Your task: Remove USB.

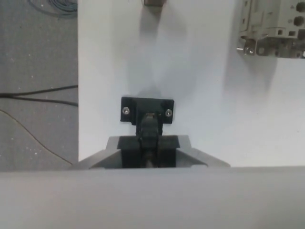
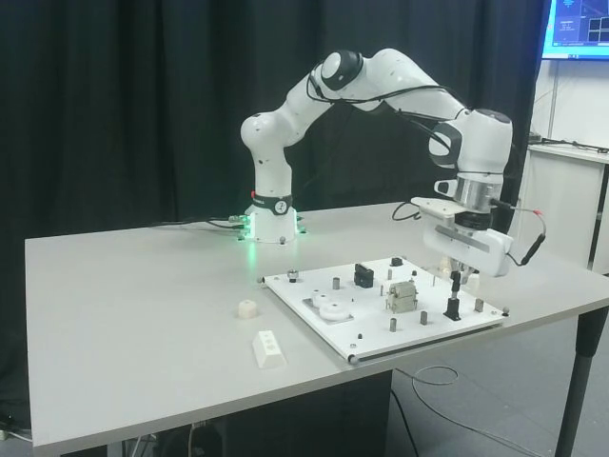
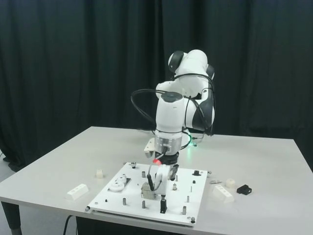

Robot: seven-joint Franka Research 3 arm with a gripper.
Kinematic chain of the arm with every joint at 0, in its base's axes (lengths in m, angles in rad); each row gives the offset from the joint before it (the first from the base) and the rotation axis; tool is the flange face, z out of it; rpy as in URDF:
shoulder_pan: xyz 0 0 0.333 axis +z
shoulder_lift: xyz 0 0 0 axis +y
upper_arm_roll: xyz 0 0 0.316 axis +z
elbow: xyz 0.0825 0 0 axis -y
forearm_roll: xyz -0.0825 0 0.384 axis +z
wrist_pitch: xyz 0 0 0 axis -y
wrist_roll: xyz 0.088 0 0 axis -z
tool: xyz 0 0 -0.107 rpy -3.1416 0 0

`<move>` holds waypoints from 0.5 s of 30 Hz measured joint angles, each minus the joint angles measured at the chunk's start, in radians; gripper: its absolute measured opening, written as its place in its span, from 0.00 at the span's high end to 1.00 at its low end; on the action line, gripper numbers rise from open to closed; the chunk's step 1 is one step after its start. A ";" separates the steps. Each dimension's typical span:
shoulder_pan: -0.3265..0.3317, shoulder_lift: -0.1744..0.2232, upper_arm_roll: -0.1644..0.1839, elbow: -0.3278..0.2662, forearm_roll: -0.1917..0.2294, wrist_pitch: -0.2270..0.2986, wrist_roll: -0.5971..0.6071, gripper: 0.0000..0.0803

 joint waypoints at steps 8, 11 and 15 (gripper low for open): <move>0.024 -0.054 -0.017 -0.038 -0.001 -0.014 -0.001 0.91; 0.033 -0.072 -0.023 -0.055 -0.003 -0.014 -0.002 0.91; 0.045 -0.089 -0.030 -0.073 -0.004 -0.014 -0.002 0.91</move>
